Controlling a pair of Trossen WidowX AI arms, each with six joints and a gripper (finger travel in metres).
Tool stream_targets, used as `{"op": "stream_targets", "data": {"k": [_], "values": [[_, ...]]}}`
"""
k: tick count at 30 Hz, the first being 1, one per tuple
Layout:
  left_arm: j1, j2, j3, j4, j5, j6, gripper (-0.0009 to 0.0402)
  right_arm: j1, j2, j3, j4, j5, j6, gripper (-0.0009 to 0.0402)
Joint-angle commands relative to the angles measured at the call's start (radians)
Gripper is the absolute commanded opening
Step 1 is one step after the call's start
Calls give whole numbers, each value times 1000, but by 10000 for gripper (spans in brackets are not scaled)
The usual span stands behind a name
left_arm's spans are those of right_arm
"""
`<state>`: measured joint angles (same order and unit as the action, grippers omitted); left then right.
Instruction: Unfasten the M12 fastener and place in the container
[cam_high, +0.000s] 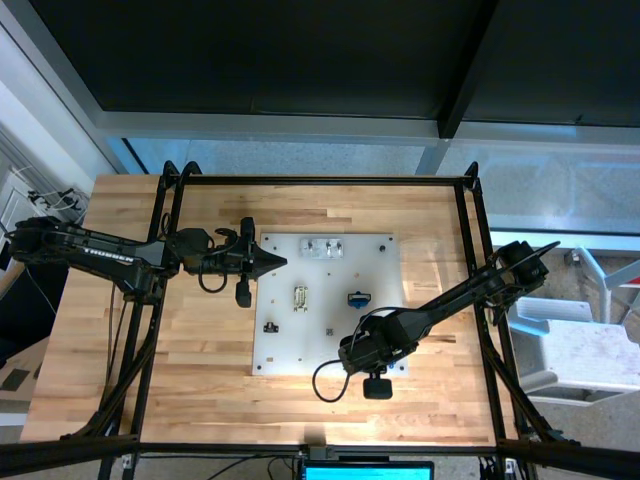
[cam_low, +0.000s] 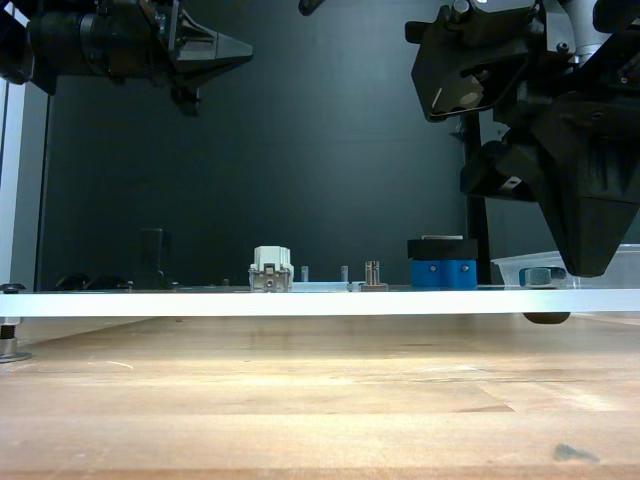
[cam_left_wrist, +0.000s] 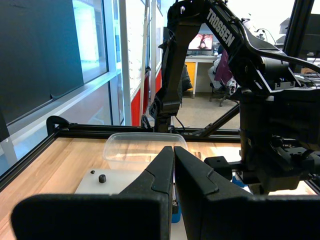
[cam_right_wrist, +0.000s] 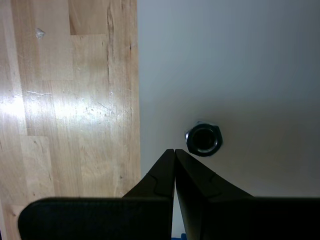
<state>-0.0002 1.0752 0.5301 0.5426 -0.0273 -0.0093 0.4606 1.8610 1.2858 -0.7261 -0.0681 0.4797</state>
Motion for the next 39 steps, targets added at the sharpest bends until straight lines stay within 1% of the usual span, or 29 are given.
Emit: {"op": "stream_targets", "data": {"k": [1,4,6,7,13,16,24,26,27,28,30,31,32,33,37,39], "values": [[0,0,0,0,0,0,0,0,0,-1,3,-2,-8,0],[0,0,0,0,0,0,0,0,0,-1,5,2,-16,0],[0,0,0,0,0,0,0,0,0,-2,2,12,-13,0],[0,0,0,0,0,0,0,0,0,-2,0,23,-11,0],[0,0,0,0,0,0,0,-1,0,-3,-11,29,11,0],[0,0,0,0,0,0,0,0,0,-3,-19,50,13,0],[0,0,0,0,0,0,0,0,0,-3,-19,50,11,0],[0,0,0,0,0,0,0,0,0,-3,-22,54,3,0],[0,0,0,1,0,0,0,-1,0,-3,-29,76,-3,0],[0,0,0,0,0,0,0,-1,-1,-3,-42,125,-5,0],[0,0,0,0,0,0,0,0,-7,1,-82,257,24,0],[0,0,0,0,0,0,0,0,-8,6,-105,300,38,0],[0,0,0,0,0,0,0,0,-8,14,-124,327,38,0],[0,0,0,0,0,0,0,0,-10,22,-140,339,37,0],[0,0,0,0,0,0,0,0,-10,50,-185,337,36,0],[0,0,0,1,0,0,0,0,-15,64,-201,326,36,0]]}}
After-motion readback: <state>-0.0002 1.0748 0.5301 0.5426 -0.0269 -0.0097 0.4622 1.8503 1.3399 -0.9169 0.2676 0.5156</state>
